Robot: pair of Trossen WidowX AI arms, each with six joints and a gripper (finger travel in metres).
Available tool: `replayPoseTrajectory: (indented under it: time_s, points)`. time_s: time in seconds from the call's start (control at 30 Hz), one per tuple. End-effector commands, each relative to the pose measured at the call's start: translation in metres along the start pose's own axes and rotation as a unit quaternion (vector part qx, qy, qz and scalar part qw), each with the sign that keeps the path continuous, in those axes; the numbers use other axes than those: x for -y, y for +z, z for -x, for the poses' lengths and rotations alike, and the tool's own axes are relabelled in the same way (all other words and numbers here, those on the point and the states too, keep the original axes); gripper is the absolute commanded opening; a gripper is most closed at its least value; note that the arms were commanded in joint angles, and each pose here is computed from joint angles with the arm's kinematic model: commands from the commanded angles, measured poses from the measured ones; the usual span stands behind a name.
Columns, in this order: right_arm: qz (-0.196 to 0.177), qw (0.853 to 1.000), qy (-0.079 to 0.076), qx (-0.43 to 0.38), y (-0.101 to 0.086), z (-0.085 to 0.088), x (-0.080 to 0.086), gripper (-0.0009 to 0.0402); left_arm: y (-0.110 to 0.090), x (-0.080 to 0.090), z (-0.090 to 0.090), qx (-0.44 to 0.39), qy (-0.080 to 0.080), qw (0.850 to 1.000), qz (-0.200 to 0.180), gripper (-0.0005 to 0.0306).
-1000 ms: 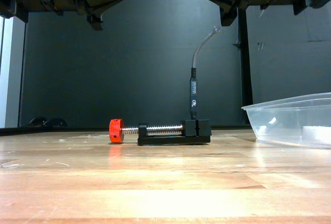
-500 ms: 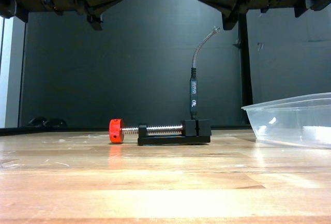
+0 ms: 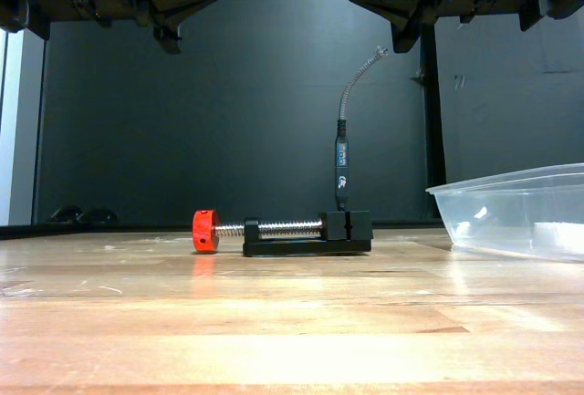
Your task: Pick the USB-C connector and install on taskboard
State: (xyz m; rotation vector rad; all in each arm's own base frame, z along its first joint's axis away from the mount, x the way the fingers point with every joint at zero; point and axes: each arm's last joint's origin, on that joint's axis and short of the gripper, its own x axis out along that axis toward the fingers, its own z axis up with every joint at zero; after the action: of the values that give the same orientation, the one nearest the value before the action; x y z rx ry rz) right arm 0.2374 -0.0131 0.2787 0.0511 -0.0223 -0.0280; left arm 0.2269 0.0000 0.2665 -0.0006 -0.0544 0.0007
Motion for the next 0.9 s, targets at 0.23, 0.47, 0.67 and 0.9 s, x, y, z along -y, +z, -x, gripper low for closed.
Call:
replayPoseTrajectory:
  time_s: [0.23,0.47,0.67,0.9]
  points:
    - [0.0,1.0,0.001,0.002,0.0006,-0.0001,-0.0001,0.0,-0.0001,0.0,-0.0001,0.0,0.0,1.0,0.0,0.0]
    - [-0.004,1.0,0.0,-0.002,-0.0003,-0.0001,-0.0005,0.0,-0.0001,0.0,-0.0001,0.0,0.0,1.0,0.0,0.0]
    - [-0.005,1.0,0.001,-0.003,-0.0012,0.0001,-0.0013,0.0,-0.0001,-0.0001,-0.0001,0.0,0.0,1.0,0.0,0.0]
    - [-0.004,1.0,0.002,-0.003,-0.0014,0.0001,-0.0016,0.0,-0.0001,0.0,-0.0001,0.0,0.0,1.0,0.0,0.0]
